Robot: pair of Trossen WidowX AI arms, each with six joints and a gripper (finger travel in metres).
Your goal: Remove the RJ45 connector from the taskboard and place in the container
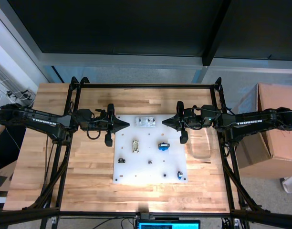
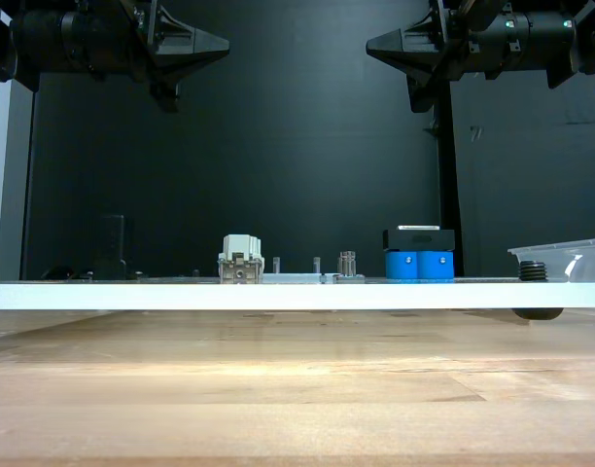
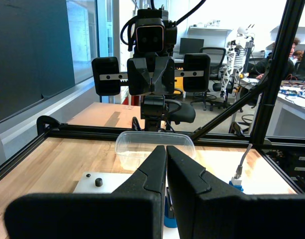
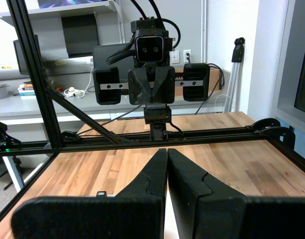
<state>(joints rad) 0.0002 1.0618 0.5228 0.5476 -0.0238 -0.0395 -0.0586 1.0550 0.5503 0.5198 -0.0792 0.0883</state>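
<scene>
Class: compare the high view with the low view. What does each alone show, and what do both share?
Only the high view: the white taskboard seen whole from above, and the cardboard box at the far right. Only the low view: the board's parts in side profile, such as the blue block with its black top. Both: the left gripper and right gripper hanging above the board, fingers shut and empty, and the clear container at the right. Which part is the RJ45 connector I cannot tell.
</scene>
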